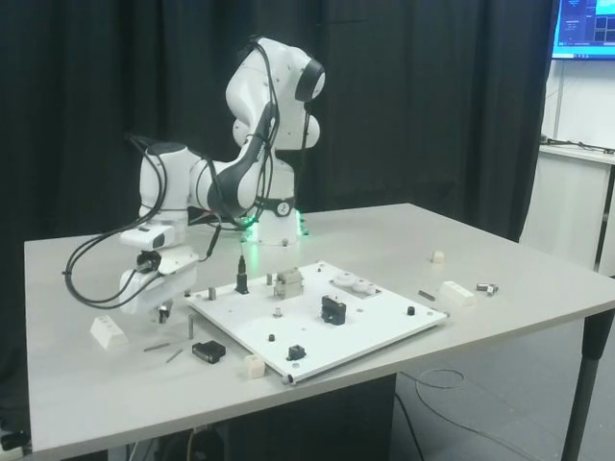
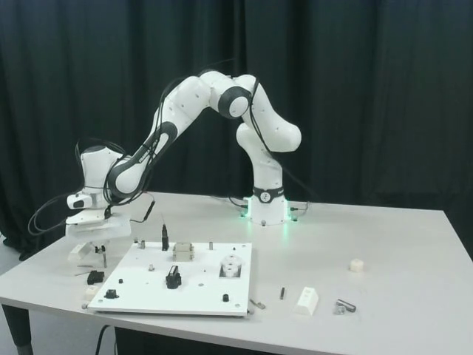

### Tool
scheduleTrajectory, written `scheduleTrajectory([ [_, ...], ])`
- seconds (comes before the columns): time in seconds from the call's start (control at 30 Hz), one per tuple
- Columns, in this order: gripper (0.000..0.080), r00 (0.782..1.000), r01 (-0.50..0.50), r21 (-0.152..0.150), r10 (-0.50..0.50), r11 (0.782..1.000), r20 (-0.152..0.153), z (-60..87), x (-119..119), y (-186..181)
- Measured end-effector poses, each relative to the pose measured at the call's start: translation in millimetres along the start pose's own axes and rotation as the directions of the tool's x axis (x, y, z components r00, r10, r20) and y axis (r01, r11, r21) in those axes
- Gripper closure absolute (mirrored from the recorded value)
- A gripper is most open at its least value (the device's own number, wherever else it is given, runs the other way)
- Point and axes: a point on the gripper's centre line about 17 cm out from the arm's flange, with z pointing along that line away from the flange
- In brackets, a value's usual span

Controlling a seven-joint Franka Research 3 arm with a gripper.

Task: Place BNC.

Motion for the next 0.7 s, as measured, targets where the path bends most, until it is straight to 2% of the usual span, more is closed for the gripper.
scheduleTrajectory([
  [0.33,0.0679,1.0,-0.003,0.002,0.003,1.0,-0.014,7.1,2,4],
  [0.37,0.0502,1.0,-0.003,0.002,0.003,1.0,-0.014,6.9,2,4],
  [0.53,0.0502,1.0,0.0,0.0,0.0,1.0,-0.017,3.8,4,7],
  [0.57,0.0153,1.0,0.001,-0.001,-0.001,1.0,-0.018,3.0,5,8],
  [0.7,0.0153,1.0,0.004,-0.002,-0.005,1.0,-0.022,-1.4,8,11],
])
